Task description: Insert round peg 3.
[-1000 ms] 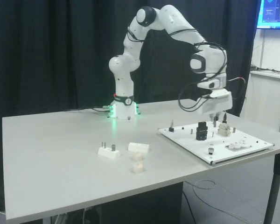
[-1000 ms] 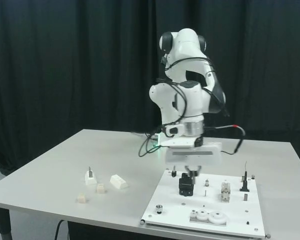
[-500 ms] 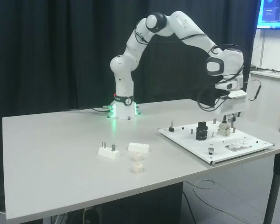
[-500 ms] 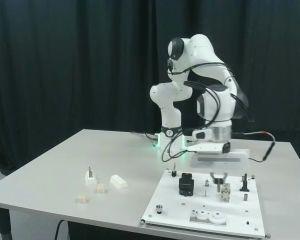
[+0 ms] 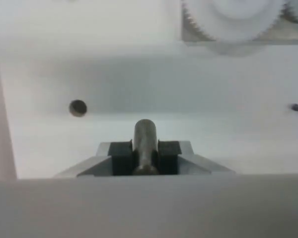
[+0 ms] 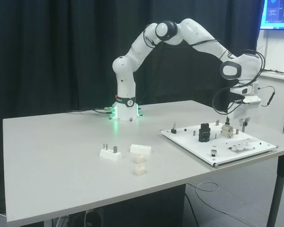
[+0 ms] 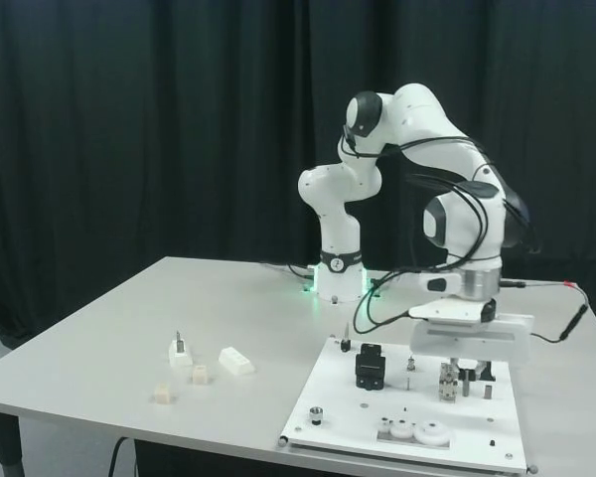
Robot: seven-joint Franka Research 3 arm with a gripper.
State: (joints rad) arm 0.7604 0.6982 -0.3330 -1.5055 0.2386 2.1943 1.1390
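Note:
In the wrist view my gripper is shut on a short grey round peg, held upright between two black pads. Below it lies the white board, with a round hole off to one side of the peg and a smaller hole on the other side. White gears lie further out. In the room views the gripper hangs just above the far right part of the board, behind the gears.
A black fixture and several small posts stand on the board. On the grey table to the left lie a white holder with pegs, a white block and small cubes.
The arm has swung from above the black fixture across the board to its far right part, stretching out further from the base. The gripper sits lower over the board.

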